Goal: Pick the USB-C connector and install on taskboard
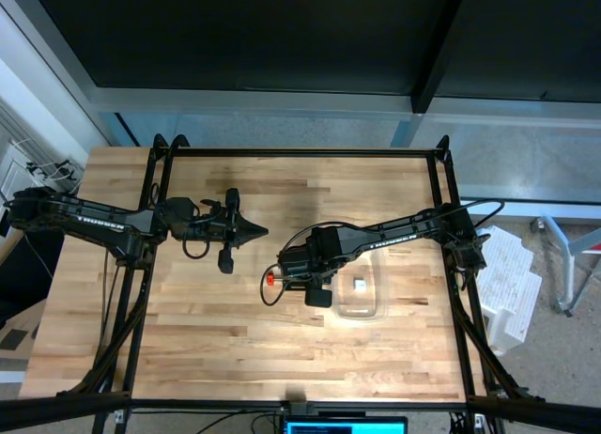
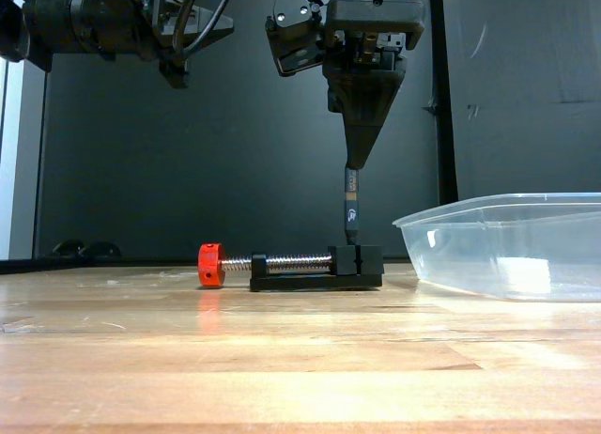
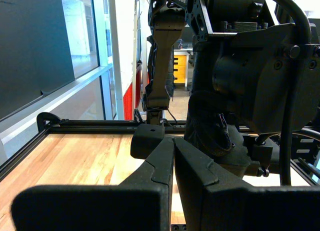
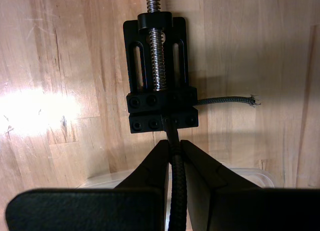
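Observation:
The taskboard (image 2: 315,269) is a small black block with a threaded screw and a red-orange knob (image 2: 211,265), lying on the wooden table. My right gripper (image 2: 353,160) points straight down above its right end, shut on the USB-C connector (image 2: 351,209). This thin dark plug hangs upright with its lower tip at the block's top. In the right wrist view the fingers (image 4: 155,163) pinch the connector (image 4: 172,133) where it meets the taskboard (image 4: 159,93). My left gripper (image 1: 254,231) hovers shut and holds nothing, to the left of the taskboard (image 1: 282,279).
A clear plastic tray (image 2: 507,251) stands just right of the block, holding a small whitish square piece (image 1: 360,284). A frayed braided cable end (image 4: 225,100) sticks out sideways from the block. A black frame (image 1: 300,153) rims the table.

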